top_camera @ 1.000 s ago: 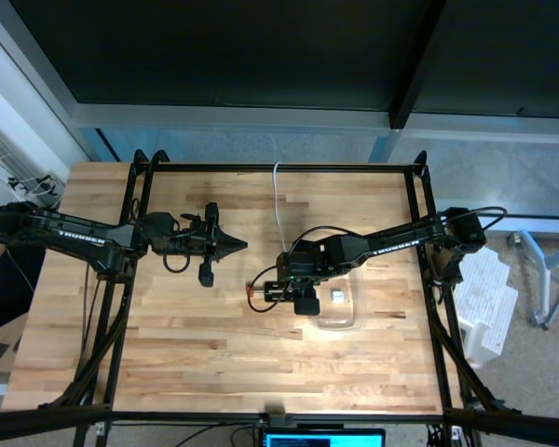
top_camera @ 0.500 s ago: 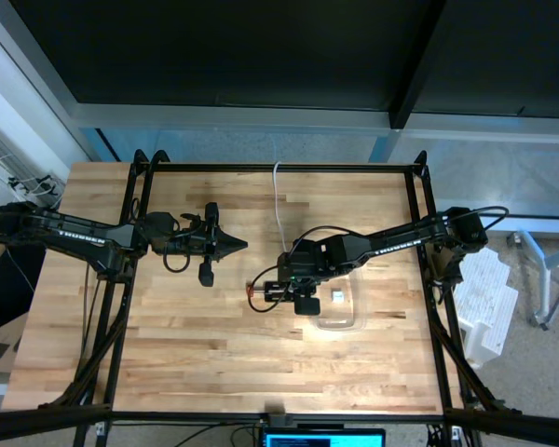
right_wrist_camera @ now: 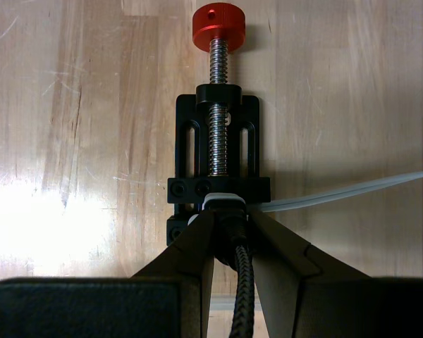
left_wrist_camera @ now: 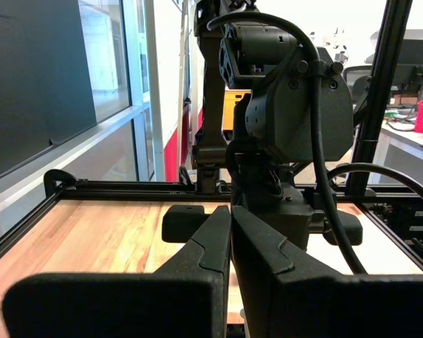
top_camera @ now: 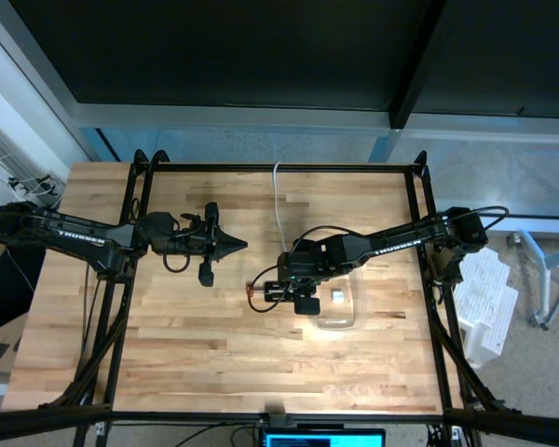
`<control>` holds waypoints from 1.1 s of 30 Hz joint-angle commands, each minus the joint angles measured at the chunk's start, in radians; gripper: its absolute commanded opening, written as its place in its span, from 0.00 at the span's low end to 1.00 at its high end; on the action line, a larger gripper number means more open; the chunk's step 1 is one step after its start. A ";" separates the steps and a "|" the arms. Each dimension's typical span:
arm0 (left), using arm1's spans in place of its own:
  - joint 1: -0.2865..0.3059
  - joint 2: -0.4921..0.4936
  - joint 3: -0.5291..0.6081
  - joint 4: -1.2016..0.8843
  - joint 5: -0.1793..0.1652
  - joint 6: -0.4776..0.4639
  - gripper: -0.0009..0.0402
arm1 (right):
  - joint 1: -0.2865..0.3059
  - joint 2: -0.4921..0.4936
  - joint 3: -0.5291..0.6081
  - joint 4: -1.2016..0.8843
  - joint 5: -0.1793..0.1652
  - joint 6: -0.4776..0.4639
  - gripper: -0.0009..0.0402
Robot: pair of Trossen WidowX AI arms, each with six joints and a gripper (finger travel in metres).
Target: Remove the power plug from the receptacle and place in the container
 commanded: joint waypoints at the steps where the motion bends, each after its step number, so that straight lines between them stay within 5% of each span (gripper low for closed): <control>1: 0.000 0.000 0.000 0.000 0.000 0.000 0.02 | 0.000 -0.001 0.000 0.000 0.002 0.008 0.02; 33: 0.000 0.000 0.000 -0.001 0.000 0.000 0.02 | 0.000 -0.031 0.095 -0.124 0.002 0.006 0.02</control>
